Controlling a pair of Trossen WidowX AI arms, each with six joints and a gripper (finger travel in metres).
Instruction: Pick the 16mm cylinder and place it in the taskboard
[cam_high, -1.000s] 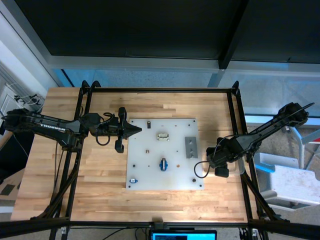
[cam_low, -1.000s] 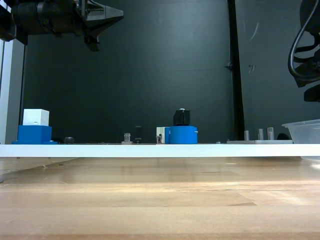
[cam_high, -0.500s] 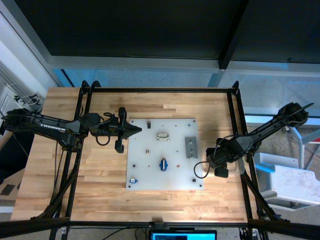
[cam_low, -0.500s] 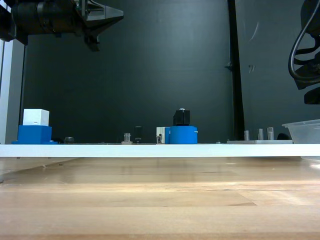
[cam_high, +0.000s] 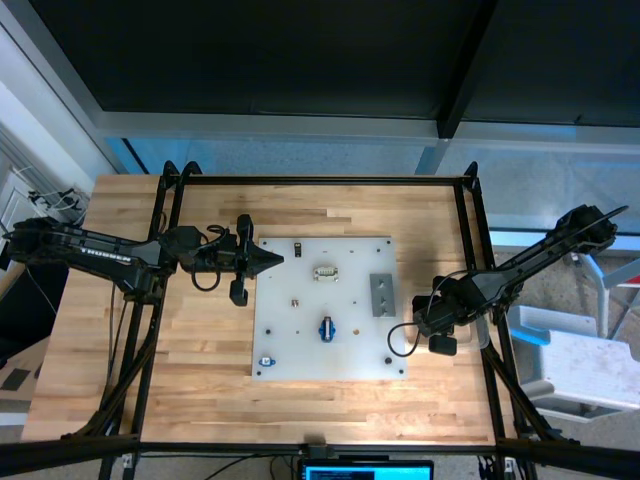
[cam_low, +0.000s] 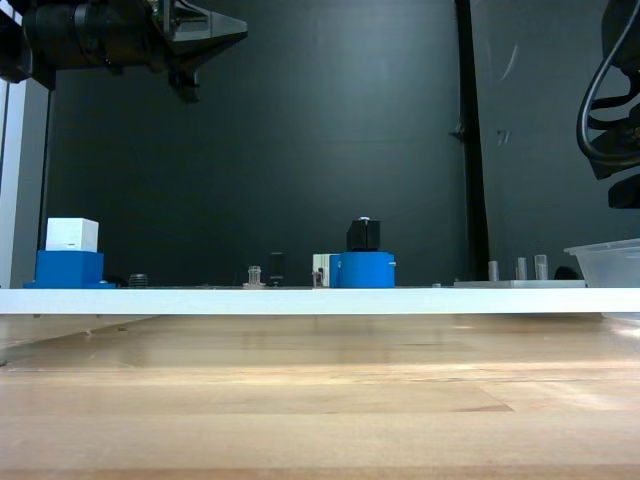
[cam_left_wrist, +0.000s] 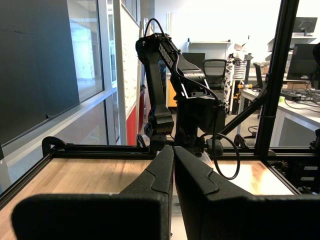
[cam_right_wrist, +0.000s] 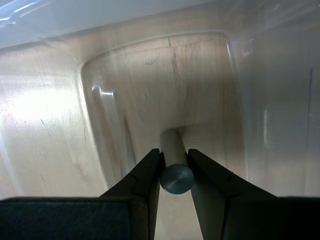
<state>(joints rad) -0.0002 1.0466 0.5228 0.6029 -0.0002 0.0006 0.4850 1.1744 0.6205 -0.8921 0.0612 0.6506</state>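
Right gripper (cam_right_wrist: 174, 156) clamps the 16mm cylinder (cam_right_wrist: 176, 178) in the clear plastic tray (cam_right_wrist: 90, 75), peg apparently lengthwise between the fingers. The taskboard (cam_high: 300, 350) lies toward the left arm. Left gripper (cam_high: 270, 258), fingers pressed together, hangs above the board's left edge.

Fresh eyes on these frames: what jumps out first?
The right gripper, at the clear tray right of the white board, is shut on a grey cylinder. The left gripper hangs shut, high above the board's left edge.
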